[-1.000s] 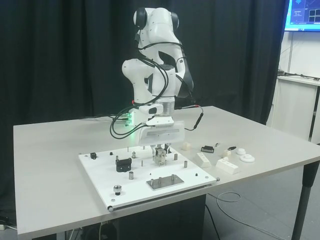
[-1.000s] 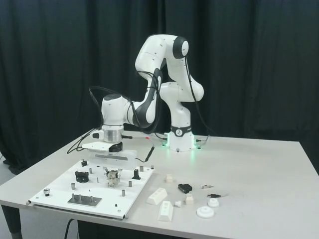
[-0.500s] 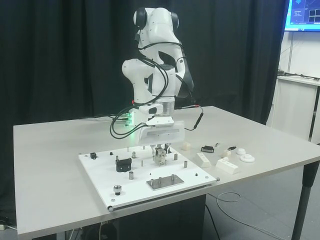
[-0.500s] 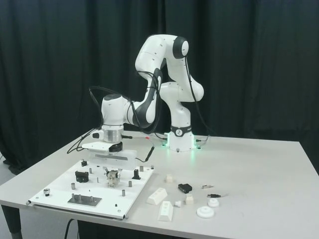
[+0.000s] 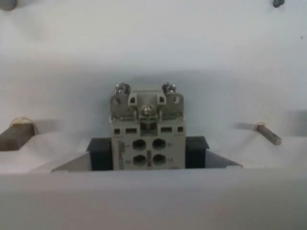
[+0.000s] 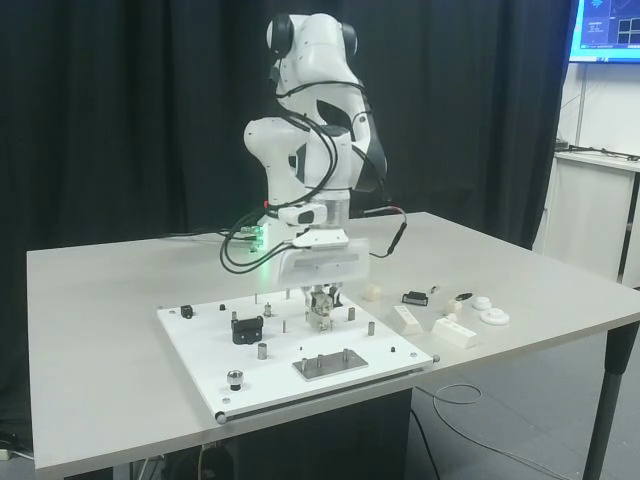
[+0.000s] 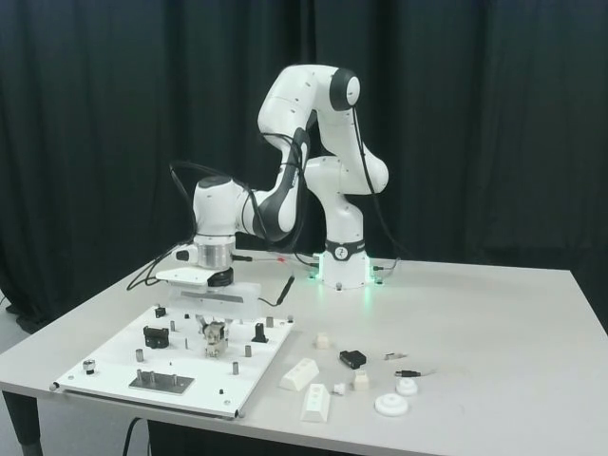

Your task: Remove waterproof.

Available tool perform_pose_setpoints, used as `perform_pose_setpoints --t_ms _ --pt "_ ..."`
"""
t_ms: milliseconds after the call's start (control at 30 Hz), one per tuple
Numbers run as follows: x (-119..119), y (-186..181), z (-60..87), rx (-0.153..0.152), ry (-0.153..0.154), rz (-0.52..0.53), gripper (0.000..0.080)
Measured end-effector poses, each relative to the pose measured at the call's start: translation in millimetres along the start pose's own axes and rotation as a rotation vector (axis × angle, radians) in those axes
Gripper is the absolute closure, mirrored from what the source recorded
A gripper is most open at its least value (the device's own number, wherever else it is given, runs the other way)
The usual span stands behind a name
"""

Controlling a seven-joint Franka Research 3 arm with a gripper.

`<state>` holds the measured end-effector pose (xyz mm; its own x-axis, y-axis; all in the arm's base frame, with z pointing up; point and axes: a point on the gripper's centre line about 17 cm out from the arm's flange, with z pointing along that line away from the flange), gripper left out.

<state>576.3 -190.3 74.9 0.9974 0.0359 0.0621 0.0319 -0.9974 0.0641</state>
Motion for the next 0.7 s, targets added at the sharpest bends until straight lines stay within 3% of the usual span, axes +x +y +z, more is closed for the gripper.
perform_pose_setpoints --t_ms 133,367,700 --pt "4.7 6.5 -14.5 -0.016 0.015 -0.02 0.0491" --pt "2.4 7.3 -33.2 -0.004 0.011 -0.013 0.0491" --pt "0.6 5.9 -37.8 0.002 0.006 -0.01 0.0491"
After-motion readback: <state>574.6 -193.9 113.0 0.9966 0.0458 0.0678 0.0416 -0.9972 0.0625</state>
